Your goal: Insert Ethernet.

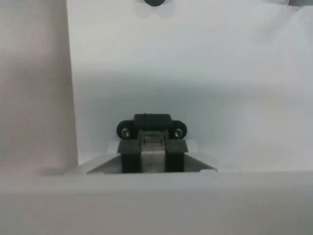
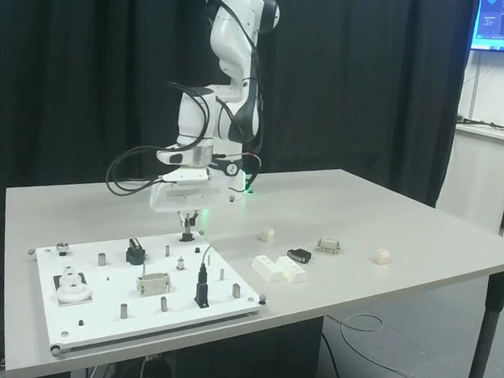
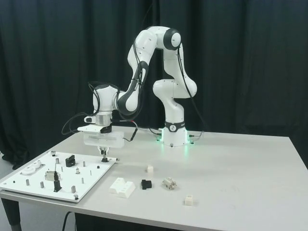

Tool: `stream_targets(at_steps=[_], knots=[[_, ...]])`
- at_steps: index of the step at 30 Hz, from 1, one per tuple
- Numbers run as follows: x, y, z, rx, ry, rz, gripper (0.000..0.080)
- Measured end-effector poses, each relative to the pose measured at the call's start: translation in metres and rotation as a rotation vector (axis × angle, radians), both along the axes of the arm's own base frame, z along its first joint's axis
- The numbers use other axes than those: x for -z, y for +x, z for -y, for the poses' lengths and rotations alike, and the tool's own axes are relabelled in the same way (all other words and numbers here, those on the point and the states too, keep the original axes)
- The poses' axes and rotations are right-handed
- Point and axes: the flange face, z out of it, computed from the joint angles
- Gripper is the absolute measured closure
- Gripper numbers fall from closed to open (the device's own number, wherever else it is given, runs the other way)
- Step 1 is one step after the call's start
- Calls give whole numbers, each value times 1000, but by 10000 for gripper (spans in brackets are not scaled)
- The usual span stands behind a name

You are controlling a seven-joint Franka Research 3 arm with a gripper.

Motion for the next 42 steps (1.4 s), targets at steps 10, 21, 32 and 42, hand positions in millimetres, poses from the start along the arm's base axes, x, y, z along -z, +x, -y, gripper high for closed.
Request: stream_targets(at_steps=[10, 21, 32, 42], knots=[[1, -2, 3, 53, 14, 9, 704], [4, 0, 2, 43, 11, 1, 704], [4, 0, 2, 11, 10, 0, 704], [4, 0, 2, -7, 10, -1, 704]])
